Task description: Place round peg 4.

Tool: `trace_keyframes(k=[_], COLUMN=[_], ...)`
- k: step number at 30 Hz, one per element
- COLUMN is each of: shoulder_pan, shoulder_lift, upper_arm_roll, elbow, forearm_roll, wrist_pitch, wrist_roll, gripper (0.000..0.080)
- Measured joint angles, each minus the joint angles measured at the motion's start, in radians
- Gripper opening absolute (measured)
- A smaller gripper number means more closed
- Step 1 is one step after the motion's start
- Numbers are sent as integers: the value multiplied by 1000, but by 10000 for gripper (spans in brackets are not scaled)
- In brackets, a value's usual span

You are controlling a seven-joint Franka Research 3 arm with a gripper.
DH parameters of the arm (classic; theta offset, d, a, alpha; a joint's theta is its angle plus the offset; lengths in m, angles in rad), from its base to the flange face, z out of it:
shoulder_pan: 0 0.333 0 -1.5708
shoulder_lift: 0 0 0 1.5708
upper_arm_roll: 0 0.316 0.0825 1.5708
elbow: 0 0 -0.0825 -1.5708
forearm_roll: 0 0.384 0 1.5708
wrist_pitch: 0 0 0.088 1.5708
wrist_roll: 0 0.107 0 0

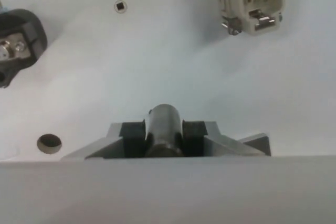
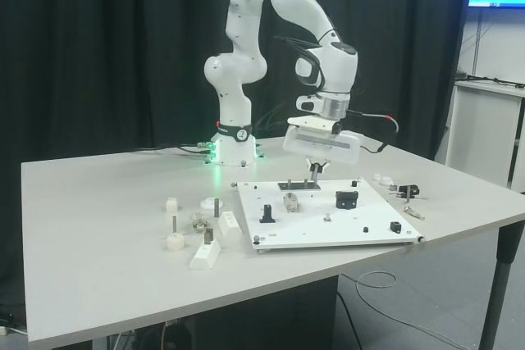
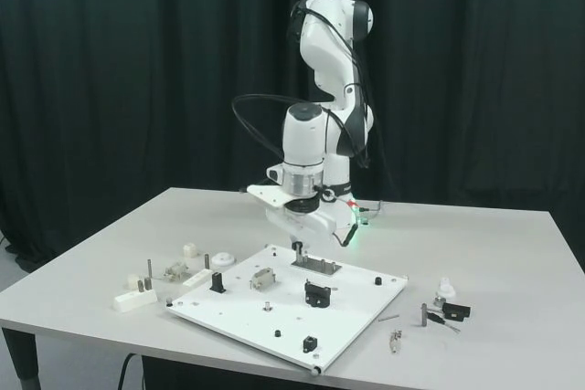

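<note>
My gripper is shut on a grey round peg, which stands upright between the two black pads. The peg hangs just above the white board. A round hole shows in the board off to one side of the peg. From the first room view, the gripper hovers over the far edge of the white board. In the second room view the gripper holds the peg tip close above a grey plate at the board's far side.
On the board stand a grey multi-pin connector, a black fixture, and black blocks. Left of the board lie white blocks with pegs. Small loose parts rest on the table right of the board.
</note>
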Motion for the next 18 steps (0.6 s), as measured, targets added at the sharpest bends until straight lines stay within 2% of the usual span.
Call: trace_keyframes(k=[7,18], shoulder_pan=[0,0], shoulder_lift=[-13,-27], upper_arm_roll=[0,-2], elbow=[11,13], forearm_roll=[-17,-23], wrist_pitch=[-37,-50], wrist_roll=[20,32], gripper=[145,145])
